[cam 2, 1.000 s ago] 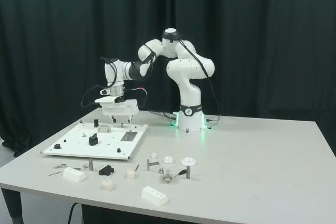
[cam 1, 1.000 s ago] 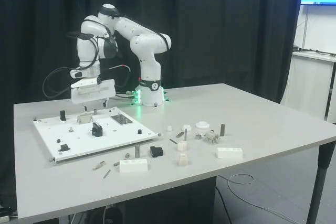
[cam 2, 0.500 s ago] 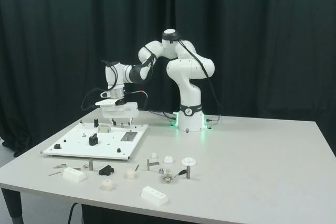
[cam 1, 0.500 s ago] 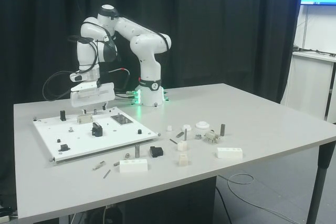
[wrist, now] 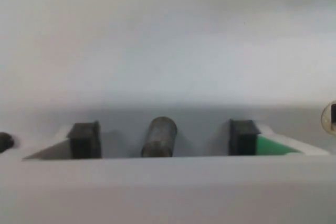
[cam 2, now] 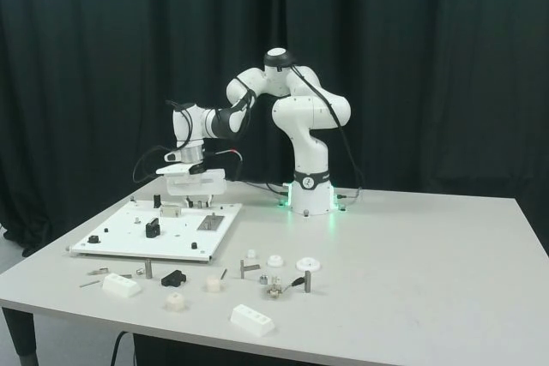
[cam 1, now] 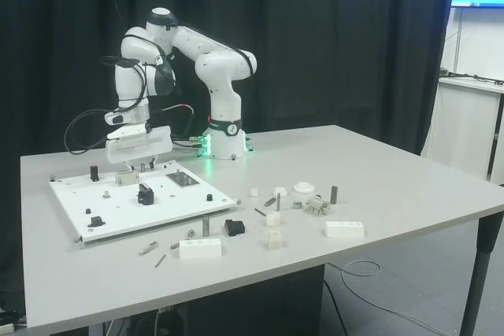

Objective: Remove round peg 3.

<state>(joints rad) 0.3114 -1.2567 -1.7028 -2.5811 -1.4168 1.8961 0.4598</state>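
So we've got the gripper (cam 1: 142, 164) hanging just above the back edge of the white board (cam 1: 157, 206), and in the wrist view the two black fingers (wrist: 84, 140) sit wide apart with a dark round peg (wrist: 159, 137) standing upright midway between them. Neither pad touches it, there's a clear gap on each side, so we'd call the fingers spread open around the peg rather than gripping it. Whether the peg's foot is still seated in its hole we can't tell, the bottom of it is hidden behind the white camera housing.

Beside the fingers on the board we see a small white block (cam 1: 125, 178), and a black part (cam 1: 146, 193) a bit further toward the front. Well apart from the fingers, loose pieces lie straight on the grey table (cam 1: 394, 171): a white block (cam 1: 344, 229), a white disc (cam 1: 303, 188), an upright dark pin (cam 1: 334, 193).
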